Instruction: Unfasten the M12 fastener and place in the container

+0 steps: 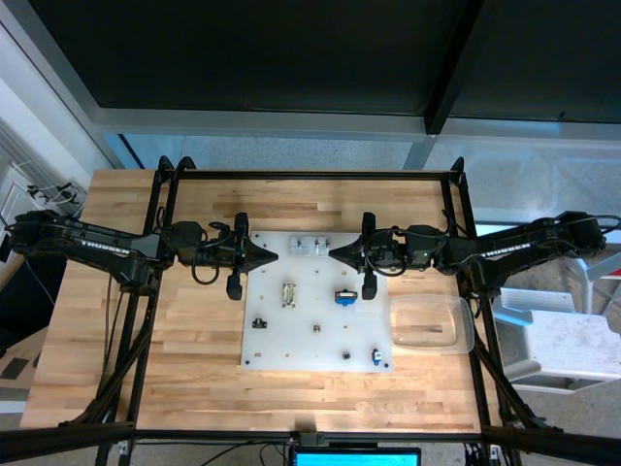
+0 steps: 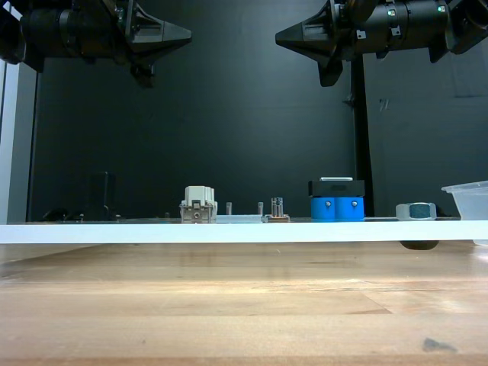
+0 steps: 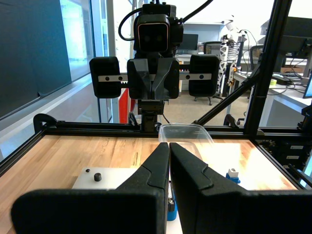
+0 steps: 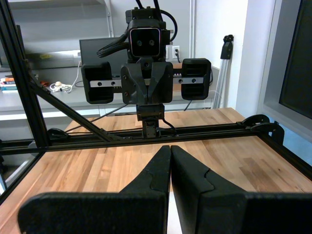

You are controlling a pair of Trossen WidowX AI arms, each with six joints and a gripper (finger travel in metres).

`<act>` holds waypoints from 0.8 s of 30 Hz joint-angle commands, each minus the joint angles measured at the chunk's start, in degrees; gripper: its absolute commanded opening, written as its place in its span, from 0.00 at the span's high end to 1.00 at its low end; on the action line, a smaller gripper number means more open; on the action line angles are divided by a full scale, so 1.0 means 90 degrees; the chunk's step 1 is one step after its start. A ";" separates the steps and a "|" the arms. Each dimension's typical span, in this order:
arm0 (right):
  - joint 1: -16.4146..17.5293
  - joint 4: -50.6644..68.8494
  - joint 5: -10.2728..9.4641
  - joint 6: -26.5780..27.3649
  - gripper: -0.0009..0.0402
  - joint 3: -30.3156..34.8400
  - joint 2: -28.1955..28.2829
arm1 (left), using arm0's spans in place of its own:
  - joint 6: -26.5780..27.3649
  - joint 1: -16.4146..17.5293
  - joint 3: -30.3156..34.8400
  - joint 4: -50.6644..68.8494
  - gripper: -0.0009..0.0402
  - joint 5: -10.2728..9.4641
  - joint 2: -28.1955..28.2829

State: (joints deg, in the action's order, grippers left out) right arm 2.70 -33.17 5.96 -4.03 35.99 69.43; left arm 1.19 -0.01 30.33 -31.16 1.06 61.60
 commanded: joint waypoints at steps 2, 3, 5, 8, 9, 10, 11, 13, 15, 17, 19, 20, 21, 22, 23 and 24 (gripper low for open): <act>0.0007 -0.0061 0.0000 -0.0017 0.98 0.0005 0.0000 | -0.0002 0.0002 0.0000 -0.0002 0.98 0.0000 0.0000; 0.0010 -0.0061 0.0000 -0.0017 0.98 0.0005 0.0000 | -0.0002 0.0000 0.0000 -0.0005 0.98 0.0000 0.0000; 0.0007 -0.0063 0.0000 -0.0017 0.98 0.0005 0.0000 | -0.0002 0.0002 0.0000 -0.0005 0.98 0.0000 0.0000; 0.0007 -0.0063 0.0000 -0.0017 0.98 0.0005 0.0000 | -0.0002 0.0002 0.0000 -0.0002 0.98 0.0000 0.0000; 0.0007 -0.0063 0.0000 -0.0017 0.98 0.0005 0.0000 | -0.0002 0.0000 0.0000 -0.0002 0.98 0.0000 0.0000; 0.0010 -0.0063 0.0000 -0.0017 0.98 0.0005 0.0000 | -0.0002 0.0000 0.0000 -0.0002 0.98 0.0000 0.0000; 0.0007 -0.0061 0.0000 -0.0017 0.98 0.0005 0.0000 | -0.0002 0.0002 0.0000 -0.0002 0.98 0.0000 0.0000; 0.0010 -0.0056 0.0000 -0.0015 0.98 0.0005 0.0000 | -0.0002 0.0000 0.0000 -0.0005 0.98 0.0000 0.0000; 0.0007 -0.0049 0.0002 -0.0061 0.98 0.0005 0.0000 | -0.0002 0.0002 0.0000 -0.0005 0.98 0.0000 0.0000; 0.0010 -0.0032 0.0007 -0.0087 0.98 0.0005 0.0000 | -0.0002 0.0000 0.0000 -0.0005 0.98 0.0000 0.0000; 0.0022 0.0010 0.0007 -0.0189 0.98 0.0039 0.0000 | -0.0002 0.0002 0.0000 -0.0005 0.98 0.0000 0.0000; 0.0032 0.0119 0.0015 -0.0223 0.98 0.0100 0.0000 | -0.0002 0.0000 0.0000 -0.0002 0.98 0.0000 0.0000; 0.0056 0.0313 0.0061 -0.0282 0.98 0.0192 0.0000 | -0.0002 0.0000 0.0000 -0.0002 0.98 0.0000 0.0000; 0.0092 0.0585 0.0114 -0.0323 0.98 0.0311 0.0000 | -0.0002 0.0002 0.0000 -0.0002 0.98 0.0000 0.0000; 0.0134 0.0940 0.0236 -0.0345 0.98 0.0461 0.0000 | -0.0002 0.0000 0.0000 -0.0002 0.98 0.0000 0.0000; 0.0189 0.1316 0.0359 -0.0359 0.98 0.0624 0.0017 | -0.0002 0.0000 0.0000 -0.0005 0.98 0.0000 0.0000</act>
State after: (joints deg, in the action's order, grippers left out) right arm 3.84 -25.45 7.84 -7.03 39.79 69.41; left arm 1.17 -0.01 30.33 -31.18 1.04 61.58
